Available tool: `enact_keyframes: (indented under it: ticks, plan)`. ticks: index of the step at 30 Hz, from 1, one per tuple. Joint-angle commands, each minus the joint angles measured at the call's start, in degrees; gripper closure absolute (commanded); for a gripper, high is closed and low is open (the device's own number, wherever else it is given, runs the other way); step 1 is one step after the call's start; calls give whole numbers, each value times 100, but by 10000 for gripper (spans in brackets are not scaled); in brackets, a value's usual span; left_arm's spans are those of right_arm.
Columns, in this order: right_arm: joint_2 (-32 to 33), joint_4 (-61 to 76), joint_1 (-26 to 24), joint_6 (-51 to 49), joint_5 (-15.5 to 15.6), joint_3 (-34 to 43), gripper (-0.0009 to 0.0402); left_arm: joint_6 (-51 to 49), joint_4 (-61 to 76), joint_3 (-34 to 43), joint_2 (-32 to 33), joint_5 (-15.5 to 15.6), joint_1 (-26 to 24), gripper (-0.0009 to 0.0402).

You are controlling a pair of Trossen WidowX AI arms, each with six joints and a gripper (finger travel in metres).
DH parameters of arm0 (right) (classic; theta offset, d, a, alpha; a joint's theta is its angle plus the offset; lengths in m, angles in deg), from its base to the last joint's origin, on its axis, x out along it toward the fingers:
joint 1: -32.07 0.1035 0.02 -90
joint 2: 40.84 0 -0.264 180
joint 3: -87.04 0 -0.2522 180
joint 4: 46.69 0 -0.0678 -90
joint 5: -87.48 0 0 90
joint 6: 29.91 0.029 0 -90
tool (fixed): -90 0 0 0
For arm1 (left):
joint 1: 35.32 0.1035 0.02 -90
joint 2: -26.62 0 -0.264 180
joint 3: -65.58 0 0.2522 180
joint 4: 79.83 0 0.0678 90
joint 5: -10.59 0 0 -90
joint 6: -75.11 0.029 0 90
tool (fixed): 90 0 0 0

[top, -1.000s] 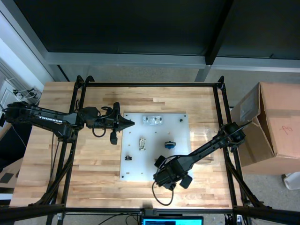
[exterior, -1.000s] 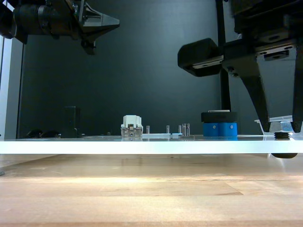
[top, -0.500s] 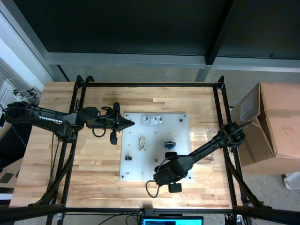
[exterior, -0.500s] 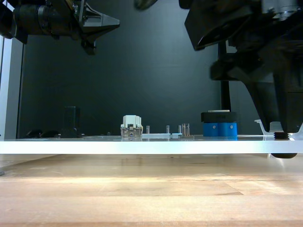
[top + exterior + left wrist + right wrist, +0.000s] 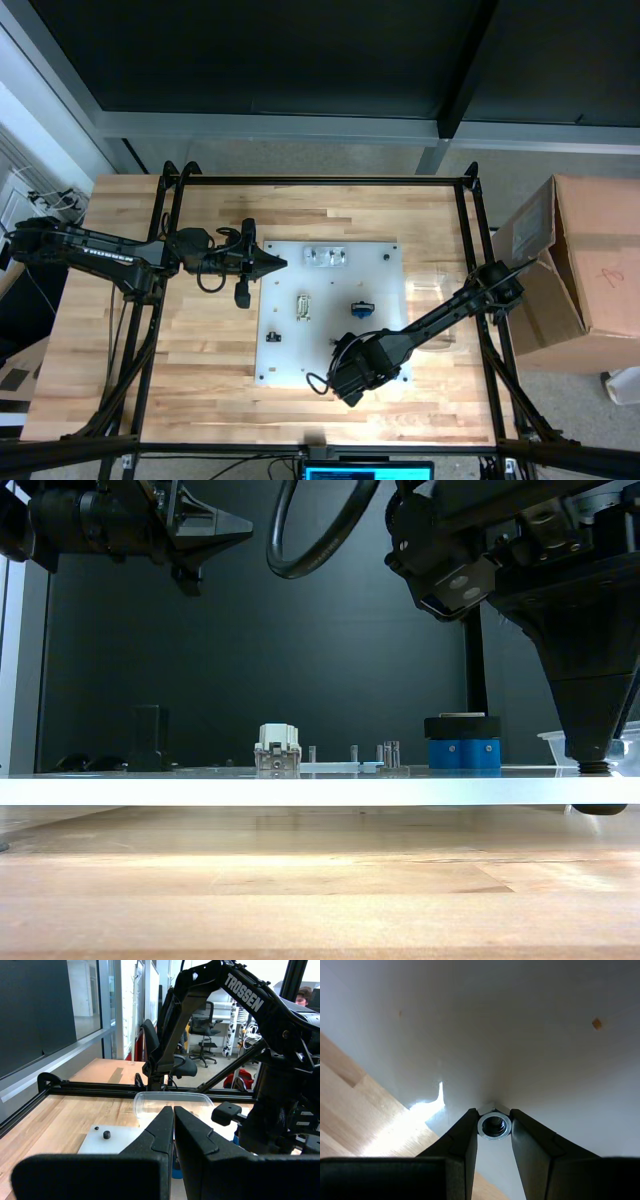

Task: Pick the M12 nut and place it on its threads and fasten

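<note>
The small silver nut (image 5: 494, 1126) sits between my right gripper's fingers (image 5: 465, 1135), which are shut on it; a dark core shows in its bore. In the low view my right gripper (image 5: 592, 755) points straight down onto the black ribbed stud (image 5: 597, 768), and the fingers hide the nut there. From the high view the right wrist (image 5: 360, 366) covers the board's (image 5: 285, 360) near right edge, so stud and nut are hidden. My left gripper (image 5: 272, 263) hovers off the board's far left edge, well above it (image 5: 243, 523), fingers (image 5: 162, 1125) shut on nothing.
A clear tray (image 5: 432, 288) lies right of the board. A blue part (image 5: 362, 309) and a white connector (image 5: 303, 306) stand mid-board. A cardboard box (image 5: 575, 270) sits beyond the table's right edge. The right arm's cable loop (image 5: 320, 540) hangs above the board.
The right wrist has turned about the stud while staying over it, its body and cable swinging round; the nut stays in its fingers. The left arm has not moved.
</note>
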Motion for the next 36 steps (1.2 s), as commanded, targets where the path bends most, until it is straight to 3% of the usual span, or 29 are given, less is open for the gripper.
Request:
enact_keyframes:
  ticks: [1,12,28,36]
  plan:
    - [7,0,0,223,-7,4,384,2,-2,0,2,0,2,393]
    - [7,-2,-2,365,-7,7,371,2,-2,0,2,0,0,393]
    - [-70,11,-2,256,-7,15,225,2,-2,0,2,0,0,393]
    - [-282,122,-28,50,-9,15,175,2,-2,0,2,0,0,393]
